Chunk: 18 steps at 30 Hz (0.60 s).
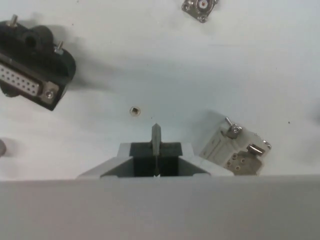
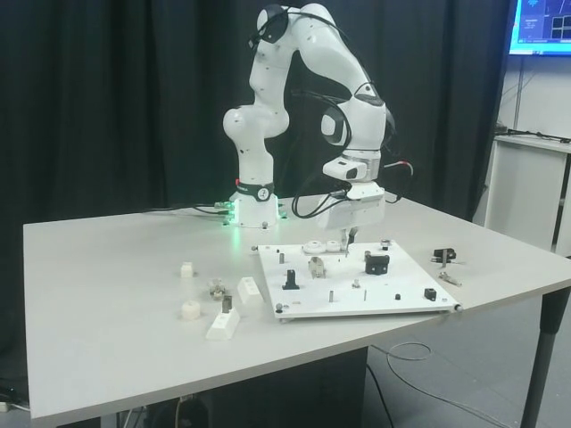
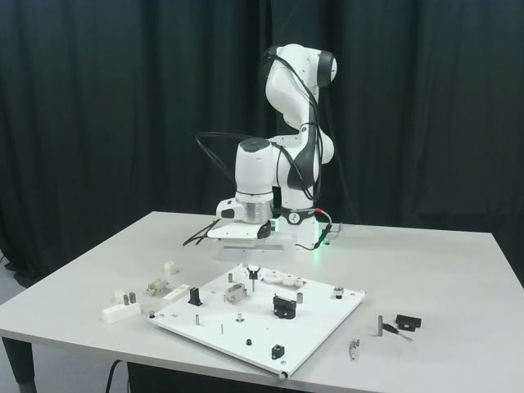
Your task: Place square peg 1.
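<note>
My gripper (image 1: 156, 169) is shut on a thin grey square peg (image 1: 155, 137), which sticks straight down from between the fingers. The peg tip hangs a little above the white board (image 1: 165, 70). A small square hole (image 1: 134, 111) shows in the board close beside the peg tip. In the first room view the gripper (image 2: 346, 234) hovers over the far side of the board (image 2: 384, 303), with the peg (image 2: 344, 246) below it. The second room view shows the gripper (image 3: 253, 269) and the peg (image 3: 253, 283) above the board (image 3: 323, 332).
On the board a black multi-pin connector (image 1: 32, 67) and a white connector (image 1: 235, 150) flank the peg, with a small flanged socket (image 1: 200, 7) farther off. Loose white blocks (image 2: 223, 314) lie on the grey table beside the board. A black part (image 2: 443, 255) lies on its other side.
</note>
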{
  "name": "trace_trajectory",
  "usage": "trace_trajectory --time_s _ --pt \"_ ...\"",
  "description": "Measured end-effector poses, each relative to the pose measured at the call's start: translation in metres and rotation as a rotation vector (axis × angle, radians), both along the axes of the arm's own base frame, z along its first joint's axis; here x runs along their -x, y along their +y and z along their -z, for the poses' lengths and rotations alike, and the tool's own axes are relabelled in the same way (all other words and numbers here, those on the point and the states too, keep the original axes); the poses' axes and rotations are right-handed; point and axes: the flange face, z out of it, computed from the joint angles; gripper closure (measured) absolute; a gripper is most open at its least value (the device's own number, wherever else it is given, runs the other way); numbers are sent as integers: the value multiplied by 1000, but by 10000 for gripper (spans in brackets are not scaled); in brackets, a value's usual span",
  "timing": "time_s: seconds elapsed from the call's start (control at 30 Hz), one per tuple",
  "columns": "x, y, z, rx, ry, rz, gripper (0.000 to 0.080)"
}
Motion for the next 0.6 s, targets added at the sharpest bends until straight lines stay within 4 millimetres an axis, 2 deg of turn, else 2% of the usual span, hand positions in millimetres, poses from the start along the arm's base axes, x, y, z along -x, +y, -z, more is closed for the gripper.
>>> trace_trajectory --time_s 0.3,0.6 --pt "-2 10 -2 -6 -19 13 781" --pt "-7 47 -9 -39 -39 -30 781"
